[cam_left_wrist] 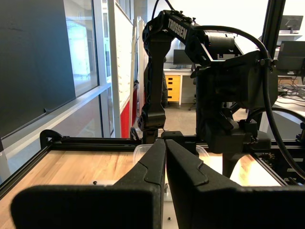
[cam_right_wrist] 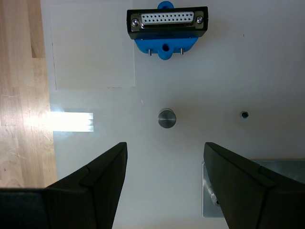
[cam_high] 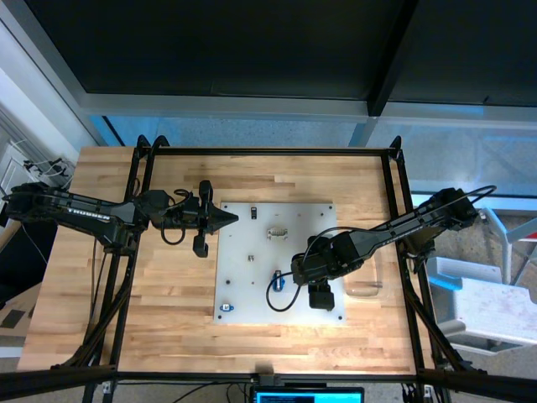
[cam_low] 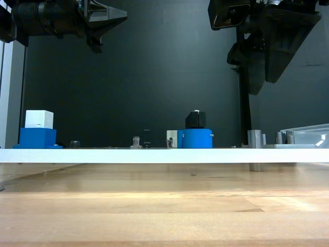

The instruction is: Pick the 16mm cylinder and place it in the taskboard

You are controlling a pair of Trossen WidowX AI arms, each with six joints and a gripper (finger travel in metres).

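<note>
Wooden table [cam_high: 168,336], white board [cam_high: 252,285] in middle. Small metal peg [cam_right_wrist: 167,118] stands in board, lower end showing beneath: placing looks done. Right gripper [cam_right_wrist: 165,145] above peg, wide open, empty. Left gripper [cam_left_wrist: 165,143] at board's left edge, fingers pressed together. Probably only retreat left.

There are two arms, the left arm [cam_high: 75,206] and the right arm [cam_high: 403,222], at one wooden table [cam_high: 101,336]. That makes two grippers. The left gripper [cam_left_wrist: 165,143] is at the board's left edge with its fingers pressed together. The right gripper [cam_right_wrist: 166,149] is above the board's right part with its fingers spread apart.

One white board [cam_high: 252,252] lies on the table. It carries one small metal peg [cam_right_wrist: 167,118] and two blue mounts. One mount [cam_low: 37,138] bears one white cube [cam_low: 39,119], and the other mount [cam_right_wrist: 165,47] bears one connector [cam_right_wrist: 167,20]. One clear tray [cam_high: 367,281] sits beside the board.
</note>
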